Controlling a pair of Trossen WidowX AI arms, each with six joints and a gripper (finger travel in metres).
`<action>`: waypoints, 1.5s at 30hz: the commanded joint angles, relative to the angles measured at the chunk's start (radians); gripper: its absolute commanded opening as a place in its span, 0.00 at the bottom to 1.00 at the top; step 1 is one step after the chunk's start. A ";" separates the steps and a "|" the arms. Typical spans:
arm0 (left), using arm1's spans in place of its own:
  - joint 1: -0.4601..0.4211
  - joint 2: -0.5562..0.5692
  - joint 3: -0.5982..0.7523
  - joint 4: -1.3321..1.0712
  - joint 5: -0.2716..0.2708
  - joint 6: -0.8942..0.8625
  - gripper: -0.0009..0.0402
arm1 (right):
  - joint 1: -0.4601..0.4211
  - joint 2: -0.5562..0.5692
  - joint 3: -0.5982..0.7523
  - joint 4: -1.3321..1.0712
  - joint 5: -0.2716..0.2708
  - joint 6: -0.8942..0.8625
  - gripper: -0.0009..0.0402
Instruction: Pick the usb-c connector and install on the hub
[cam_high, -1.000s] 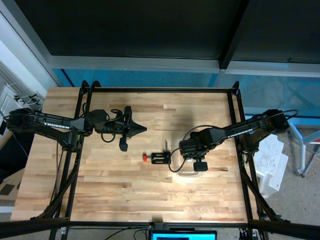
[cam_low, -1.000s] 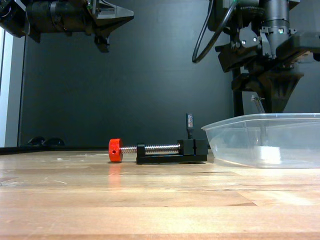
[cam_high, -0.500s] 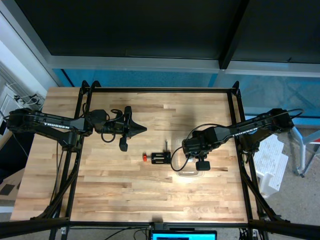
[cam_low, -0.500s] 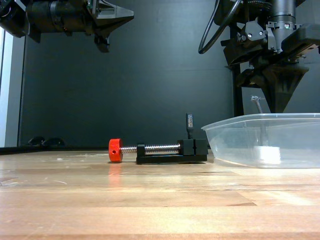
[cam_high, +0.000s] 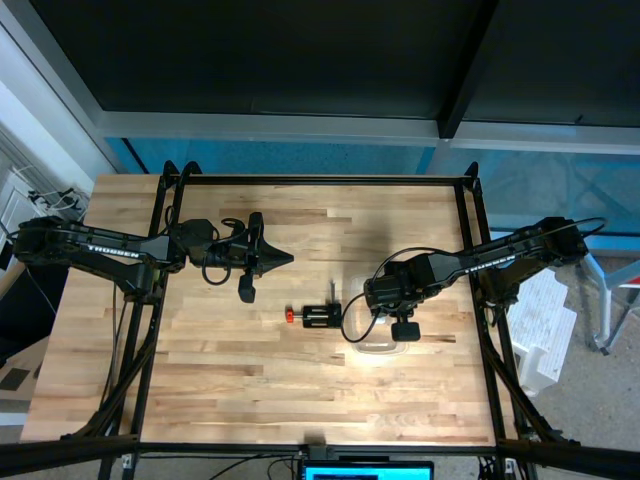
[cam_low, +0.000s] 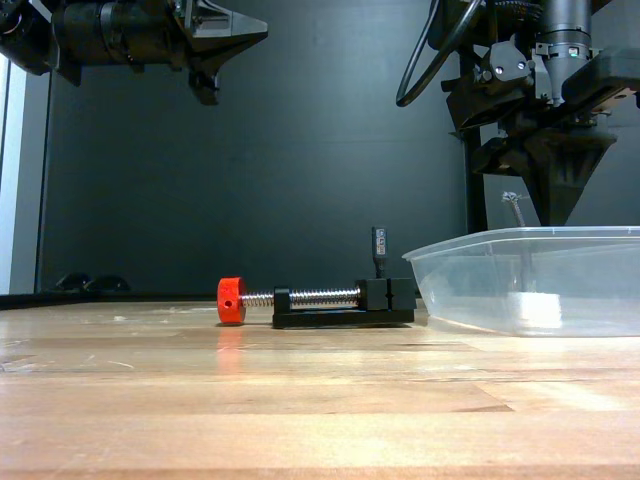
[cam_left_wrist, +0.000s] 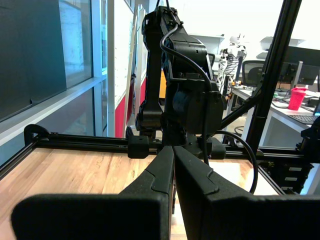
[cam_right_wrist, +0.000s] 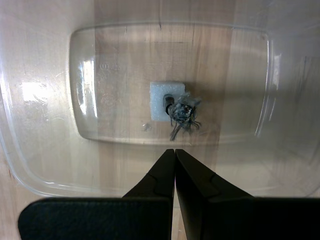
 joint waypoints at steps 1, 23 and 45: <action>0.000 0.000 0.000 0.000 0.000 0.000 0.02 | 0.000 0.001 0.000 0.000 0.000 0.000 0.02; 0.000 0.000 0.000 0.000 0.000 0.000 0.02 | 0.000 0.001 0.000 0.000 0.000 0.000 0.02; 0.000 0.000 0.000 0.000 0.000 0.000 0.02 | 0.006 0.050 0.002 0.091 0.035 0.029 0.43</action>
